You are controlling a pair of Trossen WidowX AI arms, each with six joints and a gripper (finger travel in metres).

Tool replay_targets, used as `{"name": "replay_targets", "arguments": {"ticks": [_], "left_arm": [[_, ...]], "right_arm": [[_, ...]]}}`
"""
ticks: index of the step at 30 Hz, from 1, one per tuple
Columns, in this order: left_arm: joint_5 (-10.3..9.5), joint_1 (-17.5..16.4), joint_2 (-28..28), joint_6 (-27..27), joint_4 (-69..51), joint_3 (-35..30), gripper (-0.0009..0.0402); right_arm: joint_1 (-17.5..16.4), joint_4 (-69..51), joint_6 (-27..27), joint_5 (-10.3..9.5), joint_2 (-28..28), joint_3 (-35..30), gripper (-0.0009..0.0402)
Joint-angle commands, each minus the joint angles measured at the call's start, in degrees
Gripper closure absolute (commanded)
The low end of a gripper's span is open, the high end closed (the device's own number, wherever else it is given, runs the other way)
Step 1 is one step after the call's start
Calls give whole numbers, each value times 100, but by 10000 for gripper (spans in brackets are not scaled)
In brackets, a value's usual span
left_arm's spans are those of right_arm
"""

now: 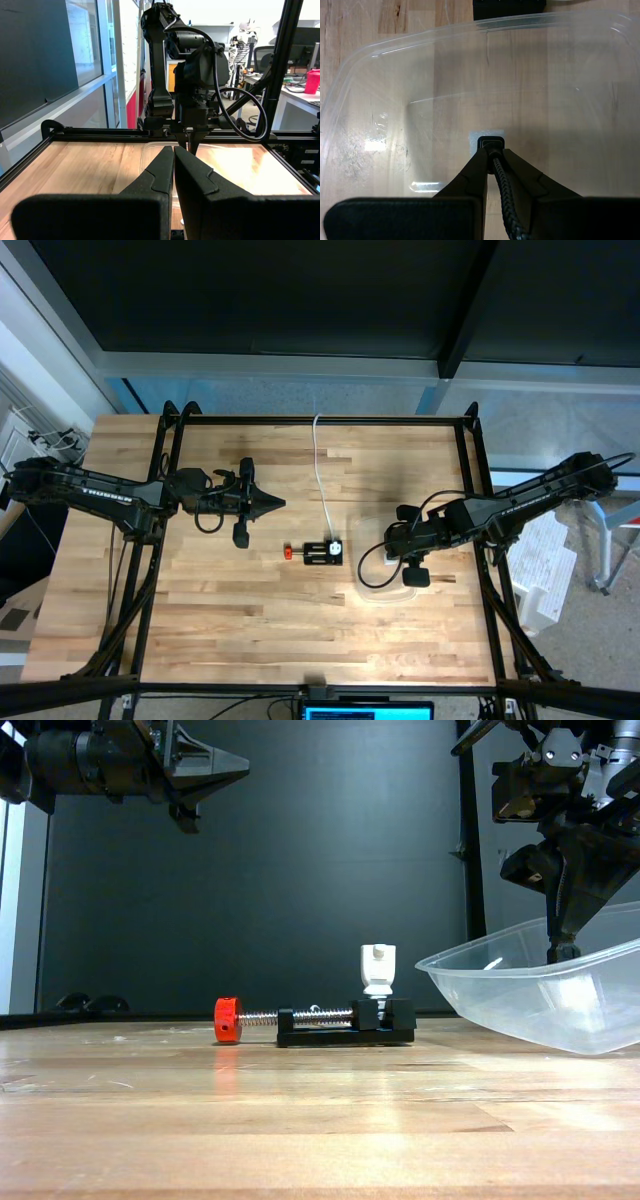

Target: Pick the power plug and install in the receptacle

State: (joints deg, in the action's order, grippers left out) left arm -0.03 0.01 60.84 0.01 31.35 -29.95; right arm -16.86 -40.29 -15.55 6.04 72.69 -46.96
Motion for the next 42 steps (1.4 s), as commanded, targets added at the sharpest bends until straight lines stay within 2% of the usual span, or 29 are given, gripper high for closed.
{"name": "replay_targets", "arguments": {"ticks": [1,23,36,41,42], "left_arm": [[0,-2,2,0,2,0,393],[0,-2,2,0,2,0,393],[0,0,2,-2,0,0,393],[0,0,2,-2,2,0,393],[0,-2,2,0,0,0,393]], "right_arm": [[-2,4,0,0,0,33,393],[-2,24,-4,-11,0,37,393],[170,-741,155,68,190,-1202,393],[251,-798,149,356,509,-1617,393],[278,-807,149,356,599,-1700,393]]}}
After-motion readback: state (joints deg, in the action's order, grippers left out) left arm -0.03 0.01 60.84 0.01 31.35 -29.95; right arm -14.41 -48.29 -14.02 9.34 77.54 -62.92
